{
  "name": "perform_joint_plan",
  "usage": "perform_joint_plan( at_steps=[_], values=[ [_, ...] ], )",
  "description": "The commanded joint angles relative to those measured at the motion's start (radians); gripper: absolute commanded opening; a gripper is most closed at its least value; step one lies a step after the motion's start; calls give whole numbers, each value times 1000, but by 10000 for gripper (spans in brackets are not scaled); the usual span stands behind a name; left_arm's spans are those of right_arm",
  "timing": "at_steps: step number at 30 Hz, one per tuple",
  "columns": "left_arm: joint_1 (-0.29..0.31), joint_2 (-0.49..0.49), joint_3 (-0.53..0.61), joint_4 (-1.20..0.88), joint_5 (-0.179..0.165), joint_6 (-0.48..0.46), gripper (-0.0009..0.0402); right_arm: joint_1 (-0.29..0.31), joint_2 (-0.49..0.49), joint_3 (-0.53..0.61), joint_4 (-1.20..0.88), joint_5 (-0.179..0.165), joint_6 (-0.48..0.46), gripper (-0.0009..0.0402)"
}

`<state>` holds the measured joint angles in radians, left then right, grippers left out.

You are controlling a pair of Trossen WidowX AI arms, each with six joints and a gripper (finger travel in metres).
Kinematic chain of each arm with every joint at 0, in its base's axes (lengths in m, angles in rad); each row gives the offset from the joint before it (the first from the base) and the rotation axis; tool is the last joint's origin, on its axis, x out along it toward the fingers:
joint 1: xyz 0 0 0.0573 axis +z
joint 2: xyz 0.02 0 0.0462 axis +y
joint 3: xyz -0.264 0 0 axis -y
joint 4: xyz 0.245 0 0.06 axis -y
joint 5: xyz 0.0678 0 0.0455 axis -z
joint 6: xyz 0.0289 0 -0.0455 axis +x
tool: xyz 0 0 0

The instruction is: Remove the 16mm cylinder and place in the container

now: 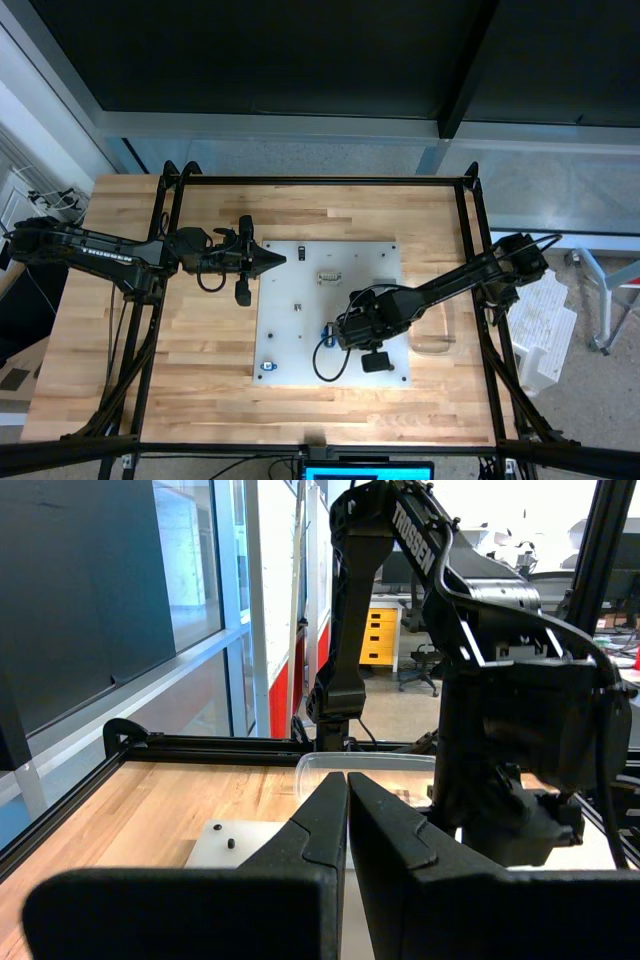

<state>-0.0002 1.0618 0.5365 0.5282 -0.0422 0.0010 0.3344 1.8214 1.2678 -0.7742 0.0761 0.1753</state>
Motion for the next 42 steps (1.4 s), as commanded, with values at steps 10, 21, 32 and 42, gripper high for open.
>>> perform_joint_plan(
  at_steps=[10,21,32,42],
  values=[
    [0,0,0,0,0,0,0,0,-82,1,-8,1,0,0],
    [0,0,0,0,0,0,0,-1,-145,1,-45,2,2,0],
    [0,0,0,0,0,0,0,-1,-150,1,-45,2,2,0],
    [0,0,0,0,0,0,0,-3,-180,0,-61,3,3,0]
  ],
)
